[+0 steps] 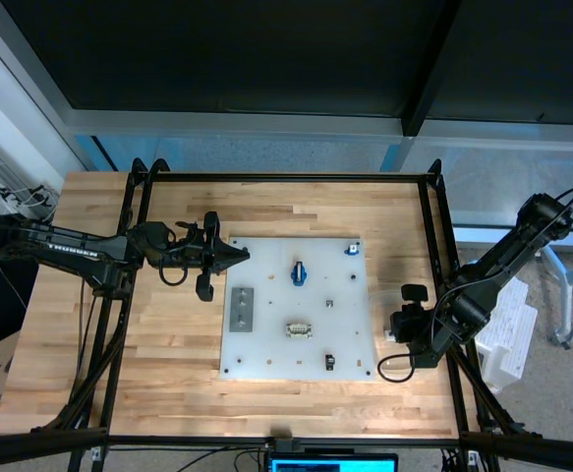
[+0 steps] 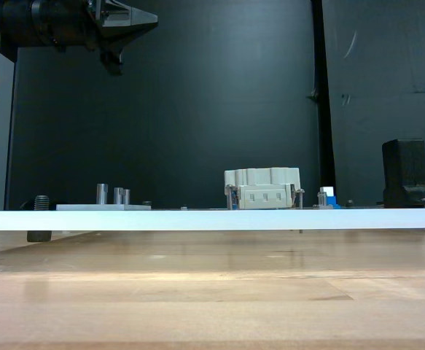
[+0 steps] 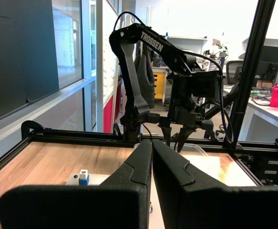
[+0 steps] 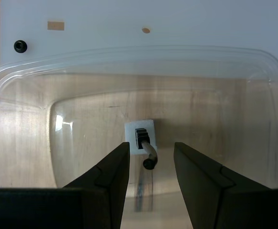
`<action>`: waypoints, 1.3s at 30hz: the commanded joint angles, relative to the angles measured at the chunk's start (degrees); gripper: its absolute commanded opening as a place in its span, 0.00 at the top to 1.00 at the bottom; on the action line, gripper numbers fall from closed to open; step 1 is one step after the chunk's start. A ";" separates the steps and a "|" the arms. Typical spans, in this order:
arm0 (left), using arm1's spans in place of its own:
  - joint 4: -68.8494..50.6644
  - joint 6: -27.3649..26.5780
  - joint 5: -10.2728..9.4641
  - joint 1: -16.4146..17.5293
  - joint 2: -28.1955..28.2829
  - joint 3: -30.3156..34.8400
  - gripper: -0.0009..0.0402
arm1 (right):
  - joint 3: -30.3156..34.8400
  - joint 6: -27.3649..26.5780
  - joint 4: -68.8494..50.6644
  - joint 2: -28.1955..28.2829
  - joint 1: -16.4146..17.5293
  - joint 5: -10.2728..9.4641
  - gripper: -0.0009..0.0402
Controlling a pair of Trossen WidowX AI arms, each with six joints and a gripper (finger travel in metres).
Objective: Pick the USB connector and install on taskboard
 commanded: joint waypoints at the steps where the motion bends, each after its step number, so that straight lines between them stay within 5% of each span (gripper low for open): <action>1: 0.00 0.02 0.00 0.00 0.02 0.02 0.98 | -0.22 -0.11 0.35 0.24 -0.07 -0.39 0.67; 39: 0.00 0.02 0.00 0.00 0.00 0.00 0.98 | -7.04 -3.54 11.30 2.89 -0.85 -0.81 0.67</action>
